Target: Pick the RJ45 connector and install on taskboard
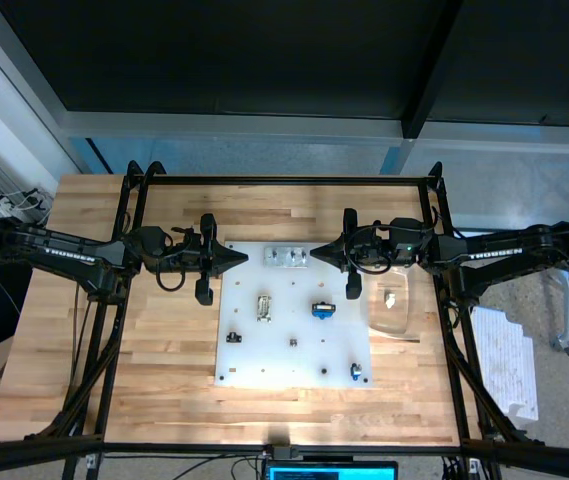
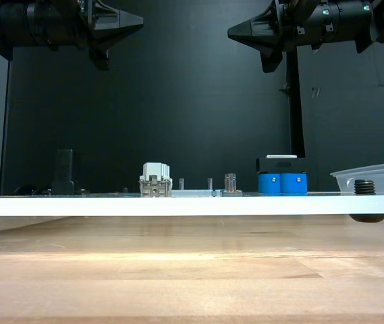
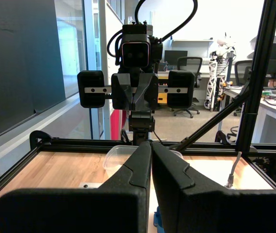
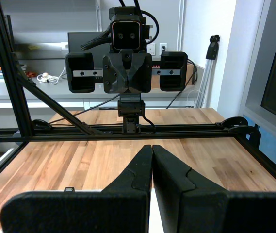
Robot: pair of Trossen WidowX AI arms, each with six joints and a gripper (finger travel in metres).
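The white task board (image 1: 264,352) lies mid-table. At its near right corner the small blue jack (image 1: 356,373) carries a greyish piece on top. In the left wrist view a thin grey cable (image 3: 233,170) stands up from the board there, so the connector looks seated in the jack. The clear tray (image 1: 394,326) right of the board holds only the white block (image 1: 391,298), with nothing dark on it. My left gripper (image 1: 244,258) and right gripper (image 1: 314,253) hover high over the board's far edge, tips facing each other. Both are shut on nothing, as the wrist views show (image 3: 151,145) (image 4: 152,148).
Other fittings stand on the board: a blue block (image 1: 322,310), a pale connector housing (image 1: 263,306) and a metal piece (image 1: 286,257) at the far edge. A black frame (image 1: 284,181) rings the table. The tray's rim (image 2: 374,174) shows in the low view.
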